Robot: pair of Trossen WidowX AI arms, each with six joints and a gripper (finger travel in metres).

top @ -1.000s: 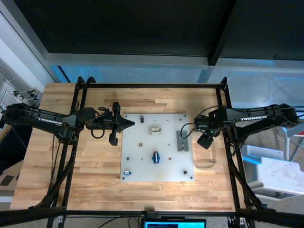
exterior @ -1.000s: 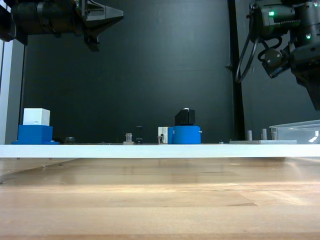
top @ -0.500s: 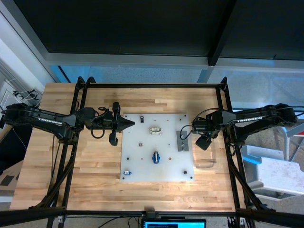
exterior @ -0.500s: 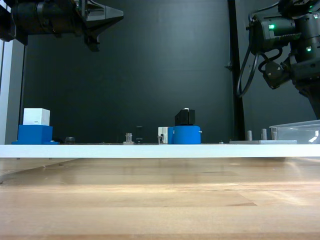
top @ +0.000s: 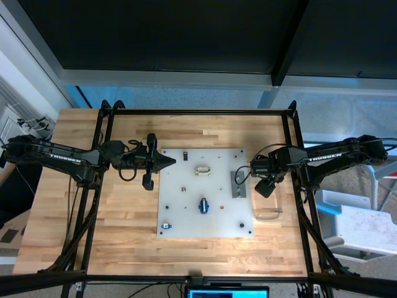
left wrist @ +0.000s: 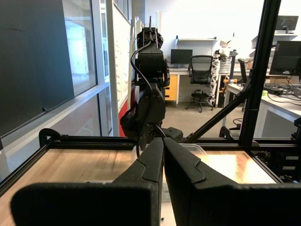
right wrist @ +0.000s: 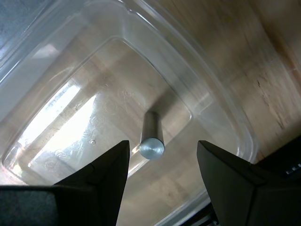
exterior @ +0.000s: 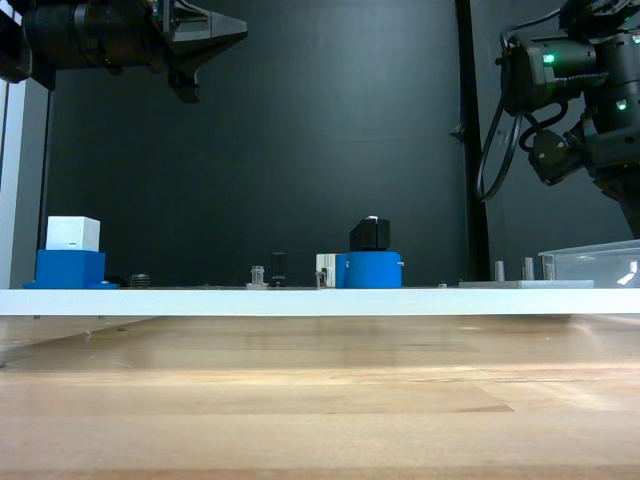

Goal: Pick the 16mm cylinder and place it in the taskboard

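Observation:
The 16mm cylinder [right wrist: 151, 134], a short silver-grey peg, lies on the floor of the clear tray [right wrist: 221, 108]. My right gripper [right wrist: 162, 146] hangs above it, open, with a finger on either side of the peg and not touching it. In the high view the right gripper [top: 265, 187] sits over the tray [top: 273, 210], just right of the white taskboard [top: 186, 211]. My left gripper [top: 170, 160] is parked at the board's left edge, raised well above it, its fingers [left wrist: 155, 155] pressed together on nothing.
The taskboard carries a grey block [top: 239, 184], a blue round part [top: 203, 205] and a white connector [top: 202, 170]. A black frame [top: 198, 112] runs around the wooden table. In the low view the tray [exterior: 600, 262] stands at the board's right end.
The right arm has shifted slightly left and lowered over the clear tray. The left arm has not moved.

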